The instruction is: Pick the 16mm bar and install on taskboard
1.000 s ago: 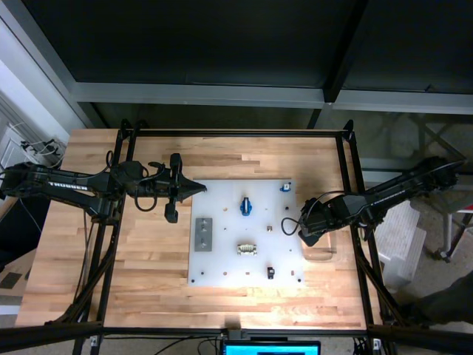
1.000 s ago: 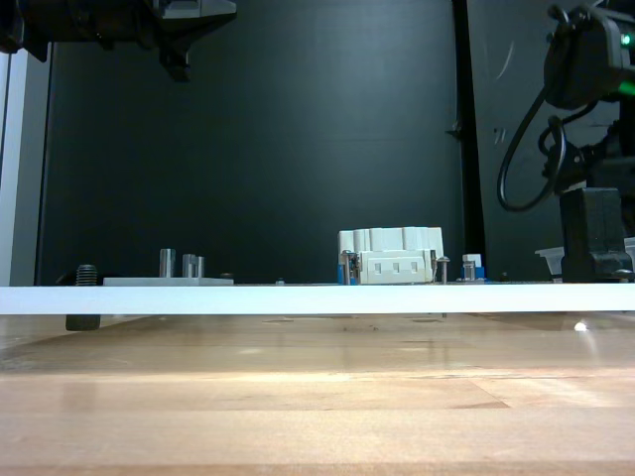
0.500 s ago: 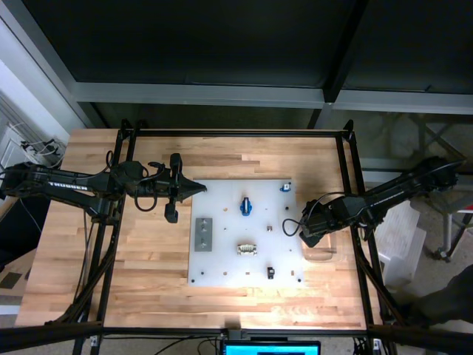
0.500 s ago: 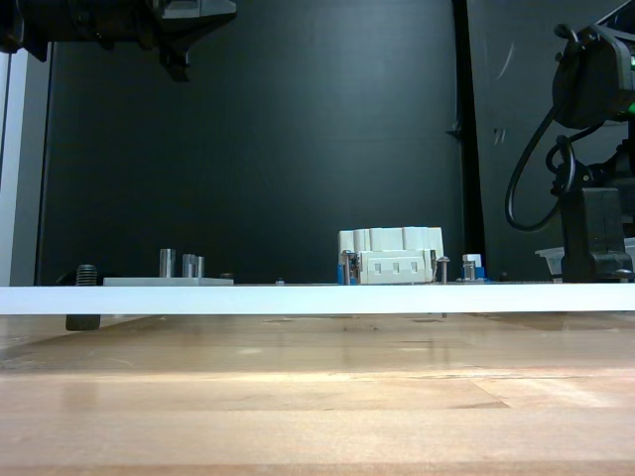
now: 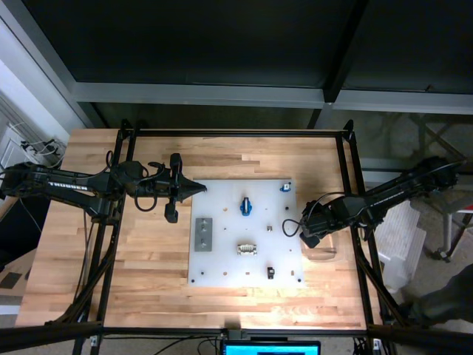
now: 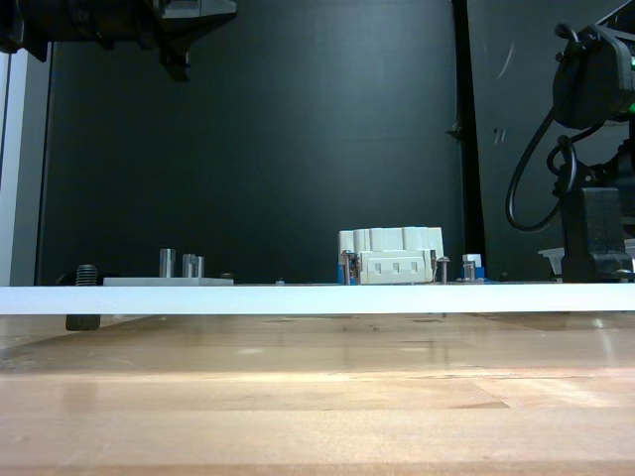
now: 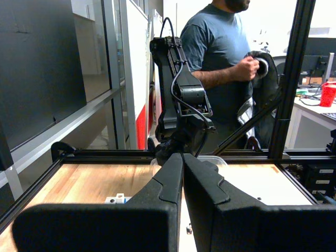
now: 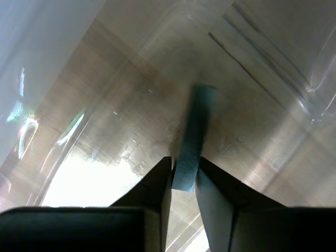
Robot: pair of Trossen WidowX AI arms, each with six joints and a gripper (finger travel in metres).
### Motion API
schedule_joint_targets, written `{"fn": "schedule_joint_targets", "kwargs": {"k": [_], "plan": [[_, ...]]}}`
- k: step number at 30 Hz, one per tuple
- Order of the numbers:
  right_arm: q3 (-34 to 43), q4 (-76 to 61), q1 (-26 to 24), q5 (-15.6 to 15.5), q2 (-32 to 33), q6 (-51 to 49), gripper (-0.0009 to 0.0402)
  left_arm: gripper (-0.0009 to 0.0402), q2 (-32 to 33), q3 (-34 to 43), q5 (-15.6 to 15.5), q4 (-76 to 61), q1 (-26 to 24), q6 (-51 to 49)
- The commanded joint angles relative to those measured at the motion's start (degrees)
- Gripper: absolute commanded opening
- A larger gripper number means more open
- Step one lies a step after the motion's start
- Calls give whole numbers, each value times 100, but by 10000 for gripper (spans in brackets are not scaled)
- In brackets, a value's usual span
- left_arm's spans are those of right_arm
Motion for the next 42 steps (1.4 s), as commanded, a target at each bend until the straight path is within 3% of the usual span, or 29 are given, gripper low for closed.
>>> {"fn": "schedule_joint_targets", "kwargs": {"k": [1, 8, 18, 28, 42], "plan": [[52, 11, 4, 2, -2, -44, 27, 1, 0, 0, 0, 0, 2, 2], [249, -11, 2, 0, -2, -205, 1, 1, 0, 0, 0, 2, 2, 2], [942, -903, 0, -66, -28, -789, 0, 1, 0, 0, 0, 0, 0, 2], [2371, -1488, -24, -599, -44, -2588, 0, 1, 0, 0, 4, 0, 0, -4], [4601, -2522, -717, -444, 498, -4542, 0, 19, 39, 0, 7, 0, -2, -332]]}}
